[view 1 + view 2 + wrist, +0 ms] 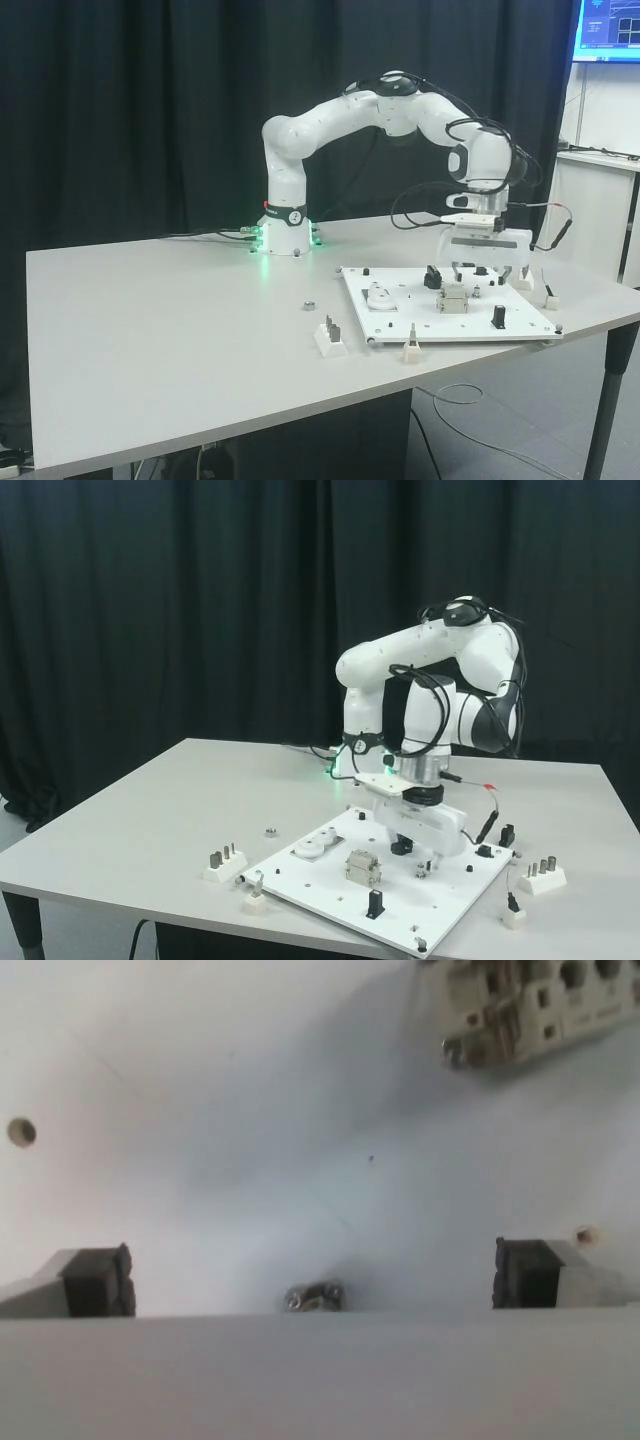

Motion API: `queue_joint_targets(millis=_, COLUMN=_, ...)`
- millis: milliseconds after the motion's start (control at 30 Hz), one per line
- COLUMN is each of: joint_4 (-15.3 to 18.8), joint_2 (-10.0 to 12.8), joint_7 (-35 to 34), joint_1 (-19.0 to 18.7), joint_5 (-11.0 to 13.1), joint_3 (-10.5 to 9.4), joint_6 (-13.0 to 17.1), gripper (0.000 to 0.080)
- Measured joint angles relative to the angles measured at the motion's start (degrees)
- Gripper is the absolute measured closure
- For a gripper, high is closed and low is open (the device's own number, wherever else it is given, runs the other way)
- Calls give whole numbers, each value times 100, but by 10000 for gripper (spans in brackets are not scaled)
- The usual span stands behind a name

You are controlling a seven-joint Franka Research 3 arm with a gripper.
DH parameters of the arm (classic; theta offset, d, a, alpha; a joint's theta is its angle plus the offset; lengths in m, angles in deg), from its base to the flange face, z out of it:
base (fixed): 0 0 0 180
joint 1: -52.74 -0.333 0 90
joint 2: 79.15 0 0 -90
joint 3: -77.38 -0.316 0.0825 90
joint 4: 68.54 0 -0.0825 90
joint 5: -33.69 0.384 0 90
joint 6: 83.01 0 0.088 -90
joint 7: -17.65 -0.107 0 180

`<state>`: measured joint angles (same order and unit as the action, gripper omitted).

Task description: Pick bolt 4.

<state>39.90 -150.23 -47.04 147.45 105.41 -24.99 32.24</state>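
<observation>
A small metal bolt (314, 1296) stands on the white board (250, 1110), midway between my two black fingertips (98, 1280). My gripper (310, 1278) is open, with the jaws wide apart and nothing held. From the first room view the gripper (489, 268) hangs low over the far right part of the board (400, 320). The second room view shows the gripper (424, 862) just above the board (320, 890), and the bolt itself is too small to make out there.
A grey-white connector block (530, 1010) (452, 300) (361, 868) sits on the board near the gripper. Black upright parts (498, 316) (375, 905) stand at the board's front. White holders with pins (330, 338) (224, 865) (540, 875) rest on the grey table.
</observation>
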Motion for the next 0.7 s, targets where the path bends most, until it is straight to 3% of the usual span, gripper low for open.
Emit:
queue_joint_targets(millis=433, joint_4=49, joint_2=-1, joint_7=689, joint_1=192, joint_5=-345, joint_3=260, joint_6=57, gripper=3)
queue_joint_targets(millis=700, joint_4=262, joint_2=-1, joint_7=1392, joint_1=343, joint_5=-386, joint_3=456, joint_6=56, gripper=3)
